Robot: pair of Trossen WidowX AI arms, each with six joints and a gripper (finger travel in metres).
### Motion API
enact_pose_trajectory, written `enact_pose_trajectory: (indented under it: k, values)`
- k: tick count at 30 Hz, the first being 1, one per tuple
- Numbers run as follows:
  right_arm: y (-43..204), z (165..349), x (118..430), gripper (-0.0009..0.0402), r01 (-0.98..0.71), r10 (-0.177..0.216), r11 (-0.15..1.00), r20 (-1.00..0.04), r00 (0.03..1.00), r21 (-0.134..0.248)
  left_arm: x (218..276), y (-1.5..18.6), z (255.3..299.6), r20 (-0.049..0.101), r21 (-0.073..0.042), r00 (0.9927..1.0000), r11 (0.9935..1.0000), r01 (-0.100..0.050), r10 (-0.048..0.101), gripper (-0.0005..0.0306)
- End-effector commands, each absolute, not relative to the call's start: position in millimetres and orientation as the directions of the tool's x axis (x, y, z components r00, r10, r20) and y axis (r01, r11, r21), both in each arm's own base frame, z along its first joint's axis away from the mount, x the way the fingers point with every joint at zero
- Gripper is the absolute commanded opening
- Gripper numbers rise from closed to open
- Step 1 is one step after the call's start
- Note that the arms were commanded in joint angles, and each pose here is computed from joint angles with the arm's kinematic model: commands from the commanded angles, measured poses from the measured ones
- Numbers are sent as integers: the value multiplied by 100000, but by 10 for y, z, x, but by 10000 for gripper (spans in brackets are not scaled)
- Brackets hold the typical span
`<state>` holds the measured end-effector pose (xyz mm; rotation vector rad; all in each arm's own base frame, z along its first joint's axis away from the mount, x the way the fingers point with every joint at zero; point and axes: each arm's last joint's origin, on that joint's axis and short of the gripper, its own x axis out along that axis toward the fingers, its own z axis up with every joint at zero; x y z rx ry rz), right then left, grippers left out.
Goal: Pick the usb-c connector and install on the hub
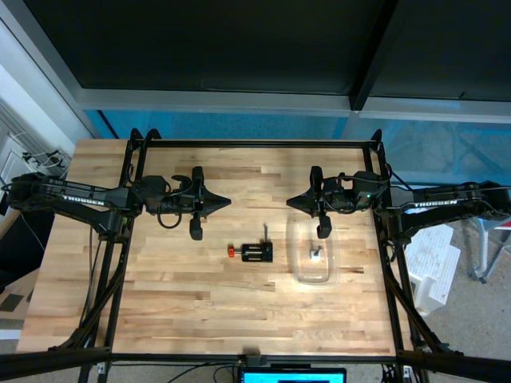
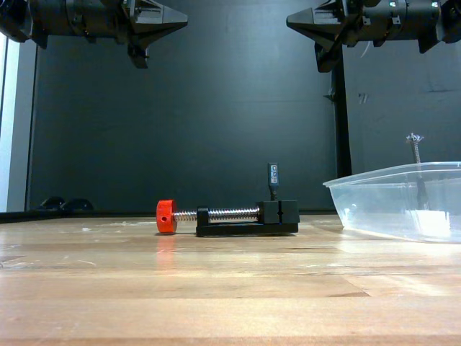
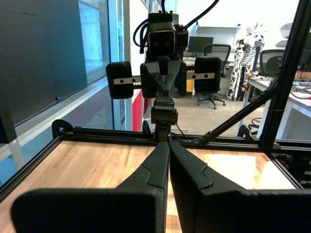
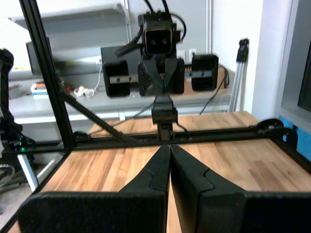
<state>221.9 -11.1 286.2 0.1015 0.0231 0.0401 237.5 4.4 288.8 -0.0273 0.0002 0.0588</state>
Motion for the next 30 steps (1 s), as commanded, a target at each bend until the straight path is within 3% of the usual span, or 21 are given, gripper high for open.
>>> enact_pose_trajectory:
  k: [1, 15, 30]
  values:
    - [-105, 2886, 2228, 0, -3557, 4565, 99375, -9450, 99448, 10577, 2375, 44, 2890, -19, -2688, 99830, 99794, -5832, 5833, 0]
    - [-26, 2925, 2166, 0, -3022, 8188, 99070, -40392, 91112, 13267, 2375, 44, 2890, -19, -2688, 99827, 99791, -5870, 5871, 0]
    - [99, 2949, 2025, 0, -2112, 12076, 98702, -64904, 75111, 15920, 2375, 45, 2890, -19, -2688, 99825, 99789, -5908, 5909, 0]
